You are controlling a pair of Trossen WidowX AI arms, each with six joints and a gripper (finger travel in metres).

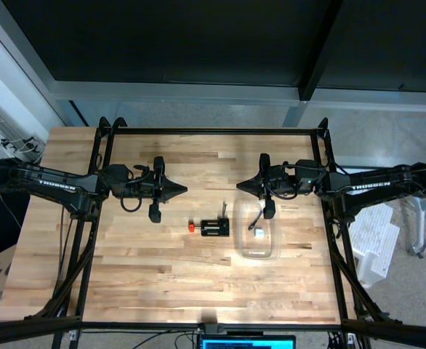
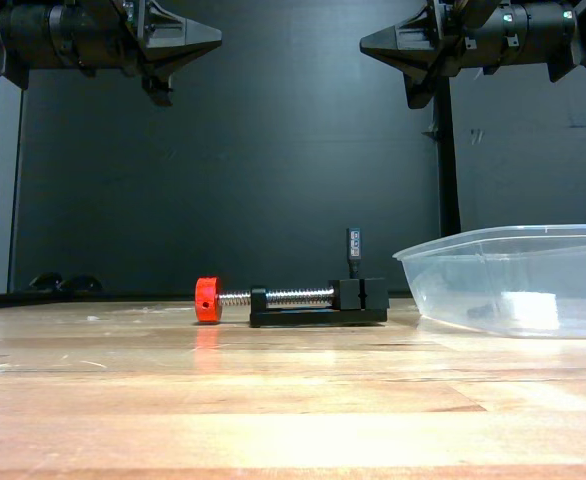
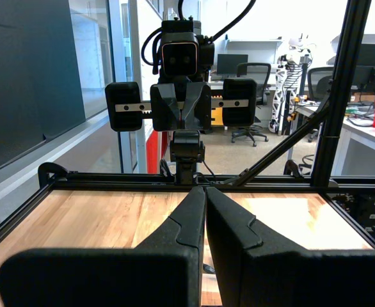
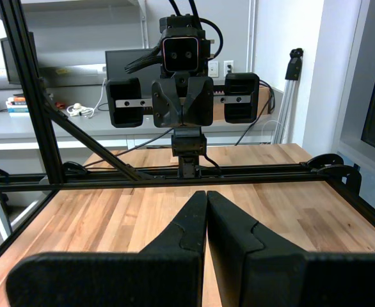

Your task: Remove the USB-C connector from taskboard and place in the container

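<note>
Claws first: from above, your left claw (image 1: 178, 190) and right claw (image 1: 242, 187) sit well apart from the taskboard (image 1: 214, 227) on the bench (image 1: 126, 276). Low down, the USB-C connector (image 2: 353, 245) stands in it, not yet in the container (image 2: 443, 275). Both wrist views show fingers (image 3: 186, 220) pressed together, no plug.

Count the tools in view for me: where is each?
2. The left tool, shut, hangs high, left of and beyond the taskboard. The right tool, shut, hangs high just beyond the container. None looks hidden.
</note>
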